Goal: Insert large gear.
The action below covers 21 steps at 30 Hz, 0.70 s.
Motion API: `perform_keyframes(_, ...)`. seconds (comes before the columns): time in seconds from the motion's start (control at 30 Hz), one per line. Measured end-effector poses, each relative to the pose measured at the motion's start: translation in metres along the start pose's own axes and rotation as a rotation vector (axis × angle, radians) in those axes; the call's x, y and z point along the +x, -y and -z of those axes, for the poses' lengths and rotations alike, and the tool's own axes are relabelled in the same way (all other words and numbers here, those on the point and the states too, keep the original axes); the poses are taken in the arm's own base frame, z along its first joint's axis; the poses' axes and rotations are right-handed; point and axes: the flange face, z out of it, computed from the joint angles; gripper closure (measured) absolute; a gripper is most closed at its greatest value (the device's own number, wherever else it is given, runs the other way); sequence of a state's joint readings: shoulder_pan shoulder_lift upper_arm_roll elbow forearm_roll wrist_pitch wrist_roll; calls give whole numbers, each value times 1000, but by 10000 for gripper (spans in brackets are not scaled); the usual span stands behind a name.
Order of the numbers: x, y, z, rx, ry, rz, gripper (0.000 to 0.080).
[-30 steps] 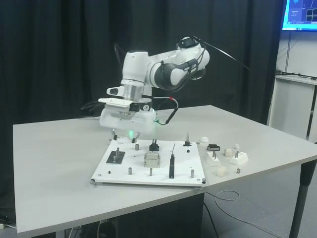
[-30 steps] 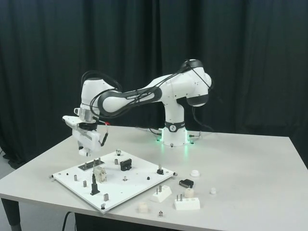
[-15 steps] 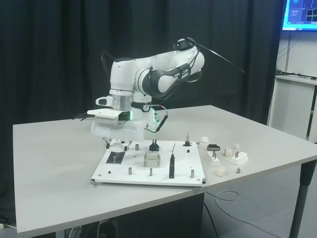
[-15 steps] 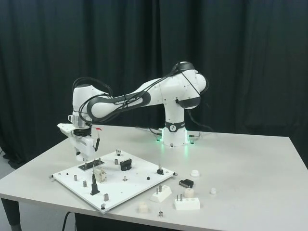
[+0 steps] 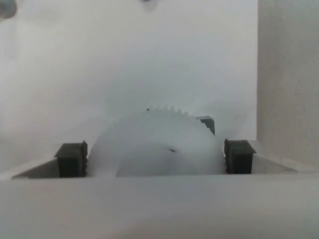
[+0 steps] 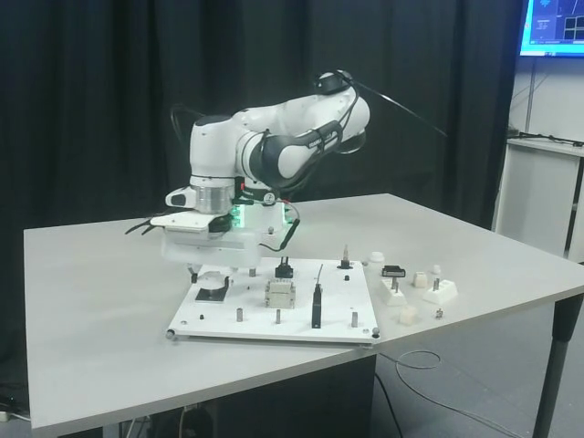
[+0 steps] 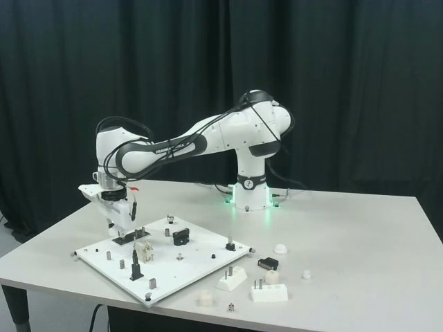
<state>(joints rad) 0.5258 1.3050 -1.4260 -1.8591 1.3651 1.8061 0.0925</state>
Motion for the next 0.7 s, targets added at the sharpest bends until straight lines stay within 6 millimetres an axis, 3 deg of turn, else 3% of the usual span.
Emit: perform_keyframes(0.7,4,-12,-13,-48,82,1,205)
